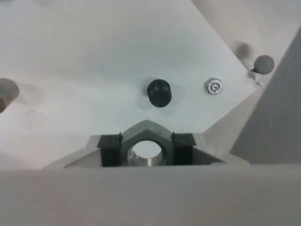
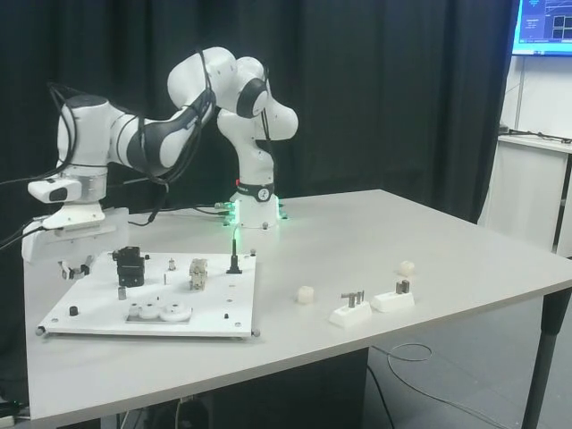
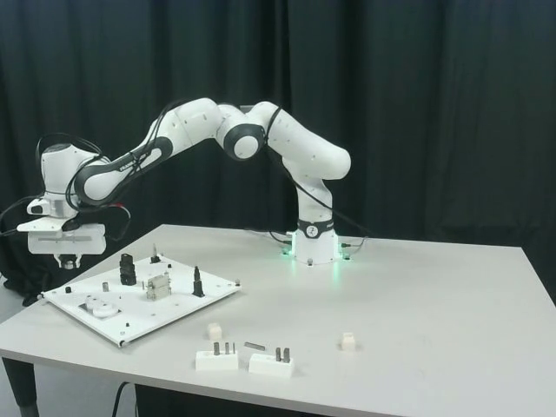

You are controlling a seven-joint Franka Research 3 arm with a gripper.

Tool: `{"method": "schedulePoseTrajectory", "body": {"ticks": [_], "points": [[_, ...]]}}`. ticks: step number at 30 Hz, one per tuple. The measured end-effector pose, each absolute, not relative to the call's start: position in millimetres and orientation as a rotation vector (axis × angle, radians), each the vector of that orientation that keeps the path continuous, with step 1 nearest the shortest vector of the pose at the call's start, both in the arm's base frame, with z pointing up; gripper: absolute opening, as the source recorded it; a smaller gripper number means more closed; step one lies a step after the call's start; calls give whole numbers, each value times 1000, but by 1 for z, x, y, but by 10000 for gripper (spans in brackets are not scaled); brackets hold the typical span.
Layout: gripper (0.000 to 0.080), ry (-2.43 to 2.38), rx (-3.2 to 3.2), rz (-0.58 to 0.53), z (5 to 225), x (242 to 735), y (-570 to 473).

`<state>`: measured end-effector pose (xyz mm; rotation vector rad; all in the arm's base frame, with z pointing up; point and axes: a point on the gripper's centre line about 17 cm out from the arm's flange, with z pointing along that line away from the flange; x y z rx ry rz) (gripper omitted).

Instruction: Insert bolt 4.

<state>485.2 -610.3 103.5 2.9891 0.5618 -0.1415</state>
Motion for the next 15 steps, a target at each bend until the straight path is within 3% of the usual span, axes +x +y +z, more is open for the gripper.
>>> {"method": "schedulePoseTrajectory", "body": {"ticks": [15], "points": [[225,747,2989,-49,78,482,-614]]}}
